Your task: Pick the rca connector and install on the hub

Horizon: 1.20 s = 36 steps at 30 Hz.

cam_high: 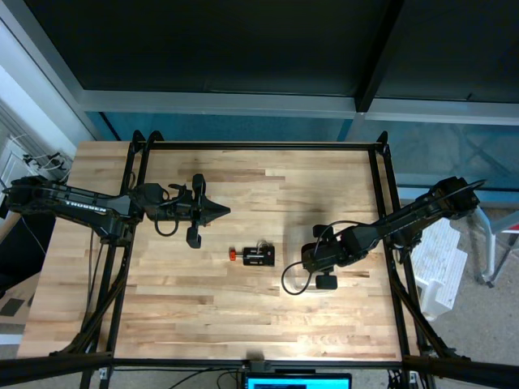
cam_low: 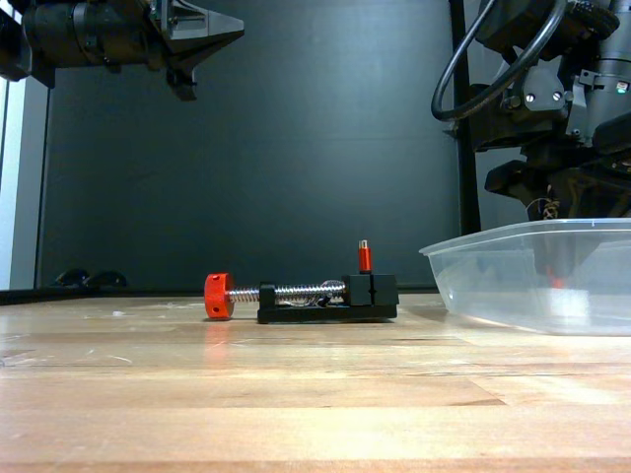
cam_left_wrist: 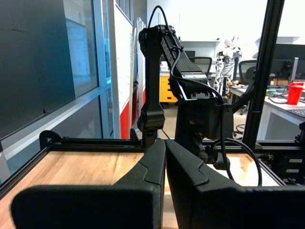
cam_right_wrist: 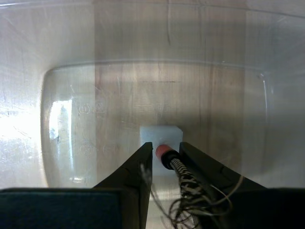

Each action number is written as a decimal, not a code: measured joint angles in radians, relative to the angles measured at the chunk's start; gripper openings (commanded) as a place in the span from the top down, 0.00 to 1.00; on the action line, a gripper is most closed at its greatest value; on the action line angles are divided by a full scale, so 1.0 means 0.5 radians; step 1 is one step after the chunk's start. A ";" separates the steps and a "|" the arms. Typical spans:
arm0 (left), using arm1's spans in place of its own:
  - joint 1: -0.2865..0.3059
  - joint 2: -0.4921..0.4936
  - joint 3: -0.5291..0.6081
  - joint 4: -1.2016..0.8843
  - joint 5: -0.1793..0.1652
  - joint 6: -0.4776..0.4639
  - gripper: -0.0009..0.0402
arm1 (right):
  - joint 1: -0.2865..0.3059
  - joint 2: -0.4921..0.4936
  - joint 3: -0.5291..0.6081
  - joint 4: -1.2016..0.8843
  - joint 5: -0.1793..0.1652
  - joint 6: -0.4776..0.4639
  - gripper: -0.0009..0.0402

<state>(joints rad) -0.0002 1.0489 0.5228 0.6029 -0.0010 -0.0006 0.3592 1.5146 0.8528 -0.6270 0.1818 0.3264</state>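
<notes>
Left end effector: fingers closed, empty, high above the wooden surface. Small black rectangular hub with red knob: on the surface, centre. Right end effector: lowered inside clear plastic tray, clamped on red-tipped, wire-tailed rca connector, just above white block.

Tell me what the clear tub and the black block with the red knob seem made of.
Clear tub: probably glossy plastic; wood grain shows through. Black block: matte, likely plastic; its threaded screw glints like metal. Right gripper reaches into the tub; left gripper hangs raised, left.
</notes>
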 measured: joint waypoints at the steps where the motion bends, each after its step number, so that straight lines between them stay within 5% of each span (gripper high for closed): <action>1: 0.000 0.001 -0.001 0.000 0.000 0.000 0.98 | 0.000 0.000 -0.001 -0.001 0.000 0.000 0.85; 13: 0.000 0.000 0.000 0.000 -0.001 0.000 0.98 | 0.001 0.000 -0.002 -0.003 -0.002 -0.001 0.98; 22: 0.000 0.000 0.000 0.000 -0.001 0.000 0.98 | 0.001 -0.017 0.008 -0.037 -0.001 0.002 0.98; 36: 0.000 0.001 0.000 0.000 0.000 0.001 0.98 | -0.027 -0.134 0.359 -0.451 0.001 0.003 0.98</action>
<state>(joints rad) -0.0002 1.0492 0.5228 0.6029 -0.0010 -0.0002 0.3458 1.4479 1.0321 -0.8524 0.1822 0.3279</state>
